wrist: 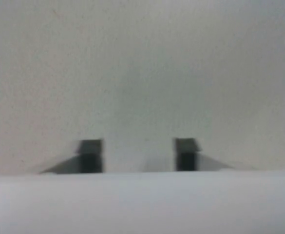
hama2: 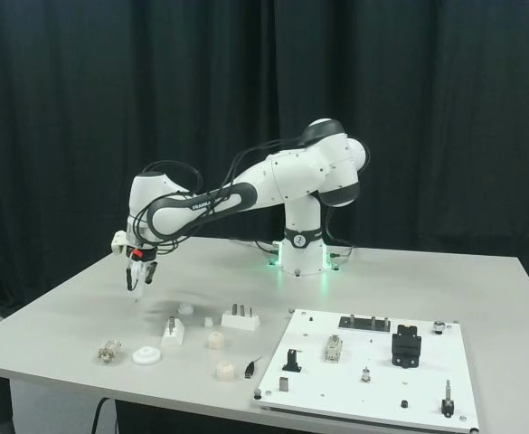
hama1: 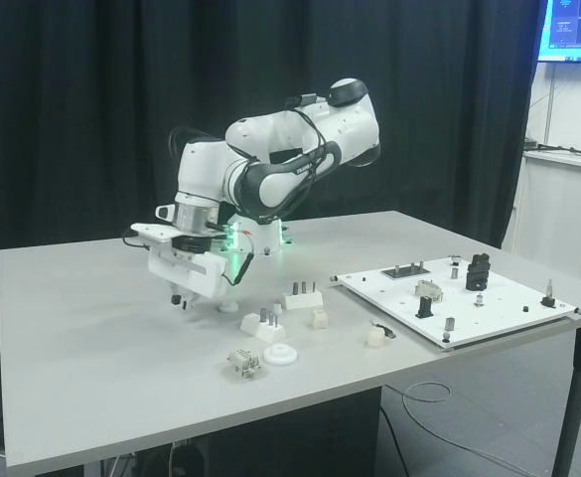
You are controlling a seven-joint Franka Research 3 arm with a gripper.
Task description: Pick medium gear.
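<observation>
So, in the wrist view you are looking at the gripper (wrist: 139, 155) with its two black fingers (wrist: 90, 156) standing spread apart and nothing between them; only bare grey table (wrist: 142, 73) is showing beneath, and no gear is appearing here at all.

Moving to the first room view, you are seeing the gripper (hama1: 178, 298) hanging just above the table (hama1: 81, 348), well apart from the small white parts lying toward the front edge. The toothed white disc (hama1: 282, 357) there is, by my judgement, the medium gear, though its teeth are too small to be sure. It is resting flat beside a small metal connector (hama1: 242, 363), with the arm nowhere near it.

Turning to the second room view, you are watching the gripper (hama2: 138, 275) hovering over open table, while the disc (hama2: 146, 356) is lying near the front edge, close to the connector (hama2: 109, 352) and a white peg block (hama2: 173, 334). The white board (hama2: 373, 362) is sitting well off to the other side.

Judging from all this, nothing is done yet: you are facing the whole approach, descent, grasp and lift.
</observation>
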